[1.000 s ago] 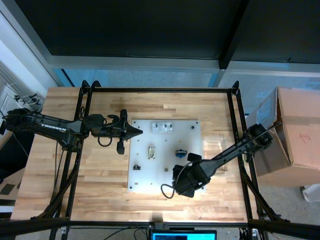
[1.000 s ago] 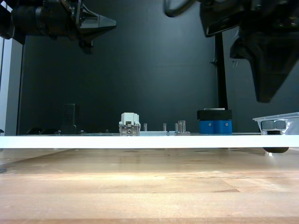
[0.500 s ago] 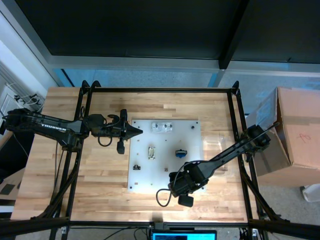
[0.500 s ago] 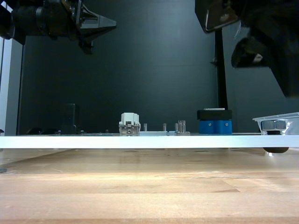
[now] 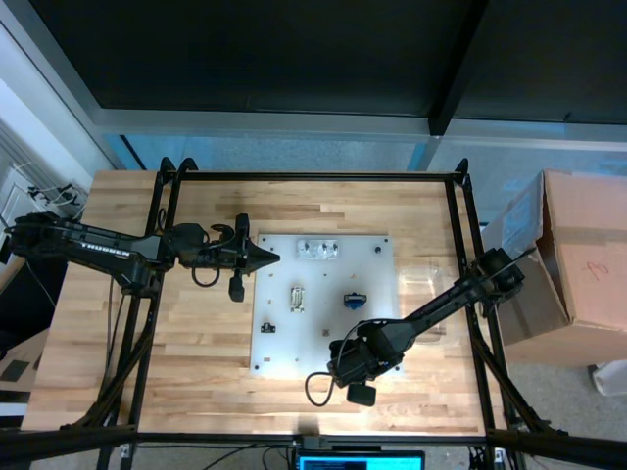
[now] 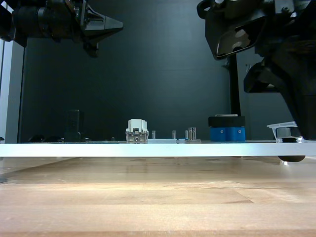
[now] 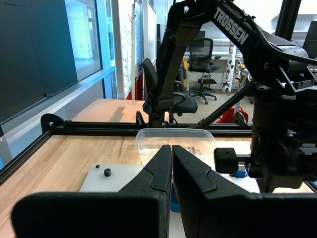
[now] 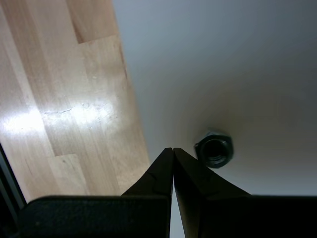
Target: Unfasten the M12 nut and place it in the container
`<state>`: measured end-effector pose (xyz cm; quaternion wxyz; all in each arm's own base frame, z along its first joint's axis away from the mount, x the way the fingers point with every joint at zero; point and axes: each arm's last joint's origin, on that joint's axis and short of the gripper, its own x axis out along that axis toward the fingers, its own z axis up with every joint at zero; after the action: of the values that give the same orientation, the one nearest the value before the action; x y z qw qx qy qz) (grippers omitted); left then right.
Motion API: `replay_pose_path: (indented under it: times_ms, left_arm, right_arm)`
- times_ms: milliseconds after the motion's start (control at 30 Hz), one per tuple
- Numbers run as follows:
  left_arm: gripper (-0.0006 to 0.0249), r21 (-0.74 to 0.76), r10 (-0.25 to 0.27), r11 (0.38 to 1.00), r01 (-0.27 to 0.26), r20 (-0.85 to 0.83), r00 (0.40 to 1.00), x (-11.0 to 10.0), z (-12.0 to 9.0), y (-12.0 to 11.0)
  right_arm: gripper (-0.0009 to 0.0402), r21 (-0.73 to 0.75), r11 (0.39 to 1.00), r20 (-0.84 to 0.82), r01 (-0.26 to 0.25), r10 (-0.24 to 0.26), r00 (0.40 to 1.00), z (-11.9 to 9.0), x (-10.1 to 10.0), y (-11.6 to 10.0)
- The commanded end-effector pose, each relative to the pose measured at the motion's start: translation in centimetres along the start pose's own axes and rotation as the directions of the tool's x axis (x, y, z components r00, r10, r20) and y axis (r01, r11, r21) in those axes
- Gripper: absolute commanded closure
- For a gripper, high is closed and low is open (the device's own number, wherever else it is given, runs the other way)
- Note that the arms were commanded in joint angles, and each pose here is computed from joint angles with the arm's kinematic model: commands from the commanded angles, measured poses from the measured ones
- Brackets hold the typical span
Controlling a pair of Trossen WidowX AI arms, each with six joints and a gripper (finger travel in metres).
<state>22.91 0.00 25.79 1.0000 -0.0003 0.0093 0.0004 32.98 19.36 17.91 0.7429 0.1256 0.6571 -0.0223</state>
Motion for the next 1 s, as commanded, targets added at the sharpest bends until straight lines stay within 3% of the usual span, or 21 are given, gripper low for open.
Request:
replay_pose_path:
  times_ms: [33,267,500,533,600,633,700,833,1000]
  left_arm:
    - [0.0243,0.0,0.0,1.0,0.0,0.0,1.0,0.0,0.0,0.0]
    - [0.0243,0.0,0.0,1.0,0.0,0.0,1.0,0.0,0.0,0.0]
    - [0.0243,0.0,0.0,1.0,0.0,0.0,1.0,0.0,0.0,0.0]
    - [0.0243,0.0,0.0,1.0,0.0,0.0,1.0,0.0,0.0,0.0]
    - [0.0243,0.0,0.0,1.0,0.0,0.0,1.0,0.0,0.0,0.0]
    - [0.0243,0.0,0.0,1.0,0.0,0.0,1.0,0.0,0.0,0.0]
    - [0.0243,0.0,0.0,1.0,0.0,0.0,1.0,0.0,0.0,0.0]
    - [0.0243,0.0,0.0,1.0,0.0,0.0,1.0,0.0,0.0,0.0]
    - [0.0243,0.0,0.0,1.0,0.0,0.0,1.0,0.0,0.0,0.0]
  right_arm:
    - [0.0393,0.001,1.0,0.001,0.017,-0.017,1.0,-0.1,-0.1,-0.1]
    - [0.0393,0.002,0.999,0.008,0.054,-0.054,0.999,-0.2,-0.3,-0.4]
    - [0.0393,-0.008,0.998,0.013,0.059,-0.059,0.998,-0.3,-0.6,-0.4]
    - [0.0393,-0.01,0.996,0.026,0.092,-0.092,0.995,-0.3,-0.8,-0.6]
    - [0.0393,0.052,0.972,0.081,0.228,-0.232,0.969,-0.5,-1.4,-1.3]
    - [0.0393,0.063,0.961,0.096,0.269,-0.274,0.957,-0.6,-1.6,-1.5]
    - [0.0393,0.066,0.951,0.111,0.303,-0.309,0.945,-0.7,-2.3,-1.7]
    - [0.0393,0.073,0.958,0.098,0.279,-0.285,0.953,-0.8,-2.9,-1.6]
    - [0.0393,0.077,0.98,0.045,0.186,-0.19,0.981,-1.0,-3.3,-1.3]
